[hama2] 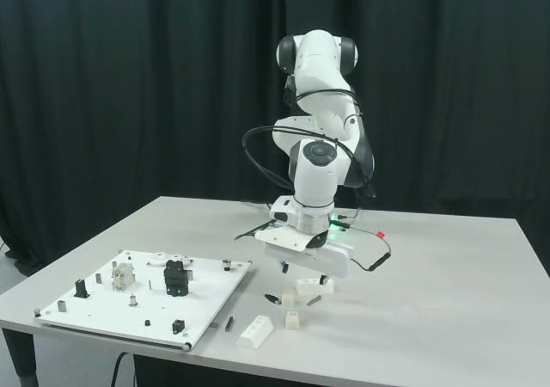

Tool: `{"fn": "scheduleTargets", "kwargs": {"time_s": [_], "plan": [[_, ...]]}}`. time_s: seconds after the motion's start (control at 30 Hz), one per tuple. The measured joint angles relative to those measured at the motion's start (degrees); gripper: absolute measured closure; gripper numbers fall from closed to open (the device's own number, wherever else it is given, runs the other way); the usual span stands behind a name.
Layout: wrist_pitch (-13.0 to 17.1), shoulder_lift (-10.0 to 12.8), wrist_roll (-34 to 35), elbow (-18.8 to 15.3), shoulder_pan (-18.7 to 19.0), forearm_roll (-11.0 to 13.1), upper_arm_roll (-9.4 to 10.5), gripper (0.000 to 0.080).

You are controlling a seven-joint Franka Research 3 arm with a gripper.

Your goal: Remove D-SUB.

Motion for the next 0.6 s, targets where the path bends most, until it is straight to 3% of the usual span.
{"fn": "scheduleTargets", "kwargs": {"time_s": [0.6], "plan": [[0.3,-0.2,0.4,-0.1,0.0,-0.8,0.1,0.0003]]}}
